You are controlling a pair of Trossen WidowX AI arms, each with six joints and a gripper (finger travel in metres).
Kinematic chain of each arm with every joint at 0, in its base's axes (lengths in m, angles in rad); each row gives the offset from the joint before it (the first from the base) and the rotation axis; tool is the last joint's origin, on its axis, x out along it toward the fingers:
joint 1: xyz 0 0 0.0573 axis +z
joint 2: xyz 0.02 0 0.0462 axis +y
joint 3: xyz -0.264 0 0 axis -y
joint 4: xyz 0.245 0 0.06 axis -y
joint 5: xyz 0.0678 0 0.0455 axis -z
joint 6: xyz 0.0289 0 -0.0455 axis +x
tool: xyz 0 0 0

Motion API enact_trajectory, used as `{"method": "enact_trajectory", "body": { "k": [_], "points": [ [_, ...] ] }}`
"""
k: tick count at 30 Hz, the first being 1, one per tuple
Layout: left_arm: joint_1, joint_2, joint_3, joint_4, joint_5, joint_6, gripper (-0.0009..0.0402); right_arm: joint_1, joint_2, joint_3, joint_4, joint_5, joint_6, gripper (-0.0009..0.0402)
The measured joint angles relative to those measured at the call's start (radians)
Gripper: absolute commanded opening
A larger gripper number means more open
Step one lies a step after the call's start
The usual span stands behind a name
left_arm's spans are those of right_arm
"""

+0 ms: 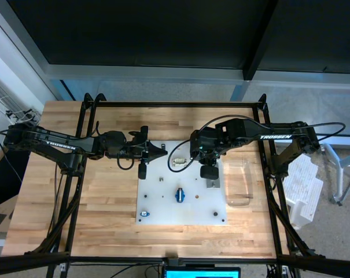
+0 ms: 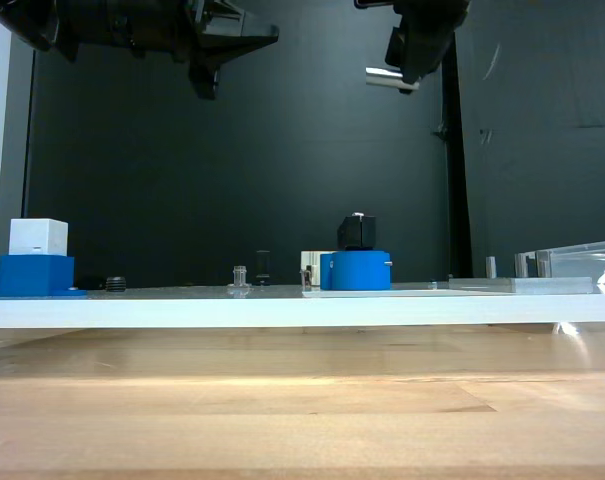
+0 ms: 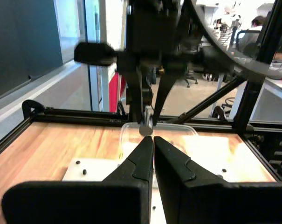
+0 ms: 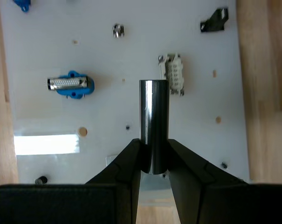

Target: Pick the 16mm cylinder and install on the taskboard

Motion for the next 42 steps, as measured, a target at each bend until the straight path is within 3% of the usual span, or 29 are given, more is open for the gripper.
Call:
{"method": "enact_trajectory", "body": {
  "k": [6,15,19,21,30,34,42],
  "points": [
    [0.000,0.025,0.000,-0.010,0.001,-0.059,0.0037,-0.005,0.039,0.052,0.014,0.002,-0.016,0.0009],
    [-0.002,0.097,0.046,-0.009,0.002,-0.065,0.0160,-0.005,0.132,0.170,0.012,0.002,-0.032,0.0009],
    [-0.001,0.125,0.067,-0.007,0.060,-0.072,0.0197,-0.005,0.142,0.178,0.018,0.002,-0.032,0.0009],
    [-0.002,0.147,0.078,-0.008,0.068,-0.073,0.0206,-0.005,0.145,0.178,0.021,0.002,-0.032,0.0009],
    [-0.002,0.240,0.155,-0.008,0.071,-0.073,0.0198,-0.004,0.147,0.178,0.029,0.000,-0.028,0.0009],
    [-0.002,0.241,0.164,-0.006,0.040,-0.068,0.0185,-0.004,0.147,0.178,0.029,0.000,-0.024,0.0009],
    [-0.001,0.240,0.164,-0.007,0.039,-0.064,0.0154,-0.004,0.147,0.178,0.029,0.002,-0.021,0.0009]
  ]
}}
